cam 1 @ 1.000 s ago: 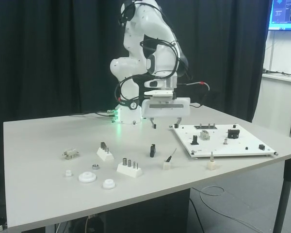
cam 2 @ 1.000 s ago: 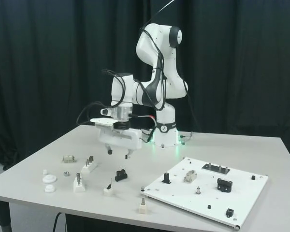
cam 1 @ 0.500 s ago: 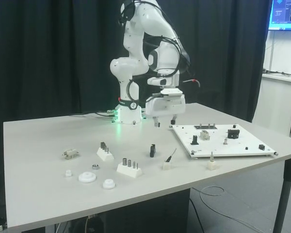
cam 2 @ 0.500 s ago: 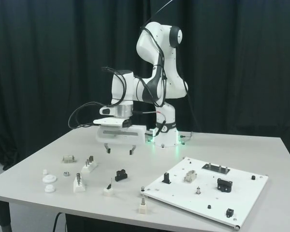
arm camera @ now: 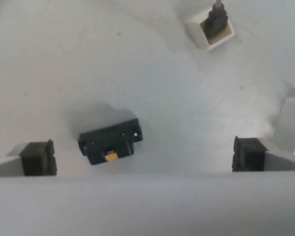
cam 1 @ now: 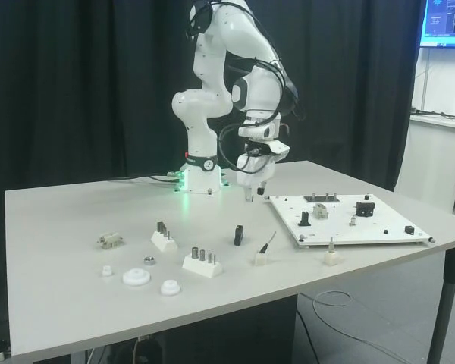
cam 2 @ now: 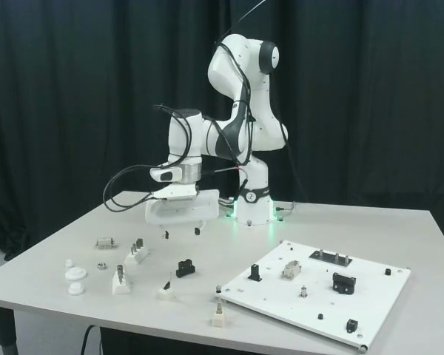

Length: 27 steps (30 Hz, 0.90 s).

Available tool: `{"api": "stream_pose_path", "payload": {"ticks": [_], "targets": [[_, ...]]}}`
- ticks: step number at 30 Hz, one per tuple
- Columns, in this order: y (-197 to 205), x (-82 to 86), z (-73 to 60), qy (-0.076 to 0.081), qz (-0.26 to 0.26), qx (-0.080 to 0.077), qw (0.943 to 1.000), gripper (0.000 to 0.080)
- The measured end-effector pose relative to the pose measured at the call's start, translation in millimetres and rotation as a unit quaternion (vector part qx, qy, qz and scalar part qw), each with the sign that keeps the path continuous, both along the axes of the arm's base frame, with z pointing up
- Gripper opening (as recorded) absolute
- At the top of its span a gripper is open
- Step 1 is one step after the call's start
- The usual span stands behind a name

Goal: Pick D-SUB.

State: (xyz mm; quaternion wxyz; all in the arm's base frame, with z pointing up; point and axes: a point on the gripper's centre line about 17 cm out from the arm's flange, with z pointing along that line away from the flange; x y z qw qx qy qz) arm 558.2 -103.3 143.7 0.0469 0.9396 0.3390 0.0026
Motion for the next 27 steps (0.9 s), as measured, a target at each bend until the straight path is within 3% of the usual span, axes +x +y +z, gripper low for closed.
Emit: {"api": "stream_pose_path", "payload": {"ticks": [12,27], "targets": [[-13.7,-4.4,-21.4,0.031,0.112,-0.015,0.9931,0.08],[-21.1,-18.6,-47.2,0.061,0.133,-0.016,0.9891,0.08]]}}
